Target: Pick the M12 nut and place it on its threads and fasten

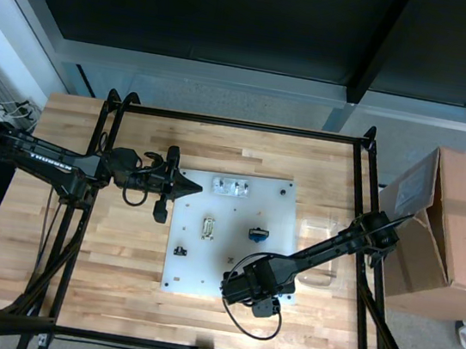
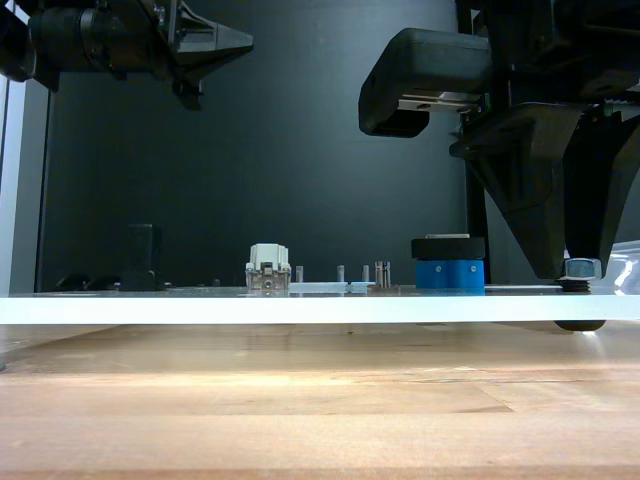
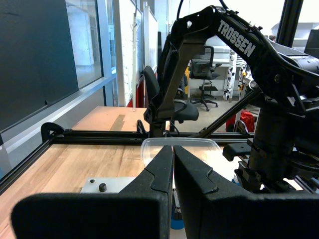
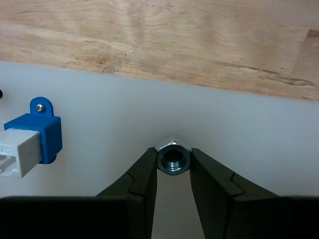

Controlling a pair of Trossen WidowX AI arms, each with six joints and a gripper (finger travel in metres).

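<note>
We've got the right gripper [image 4: 173,153] pinching the nut [image 2: 582,268] on its stud [image 2: 574,285] at the board's [image 1: 203,266] near right edge, ribs showing below, so keep it level and twist gently, while the left gripper [image 1: 189,187], pressed together, hovers over the far left edge.

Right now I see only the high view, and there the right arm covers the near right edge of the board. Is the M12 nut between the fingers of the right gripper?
Observer: Yes. In the right wrist view the right gripper is shut on the silver nut, with one finger against each side.
Operator: Is it on its stud?
Observer: The low view shows it on top of the black stud. A few ribs show below it.
Operator: How high is the left gripper?
Observer: In the low view the left gripper hangs well above the board, shut and holding nothing.
</note>
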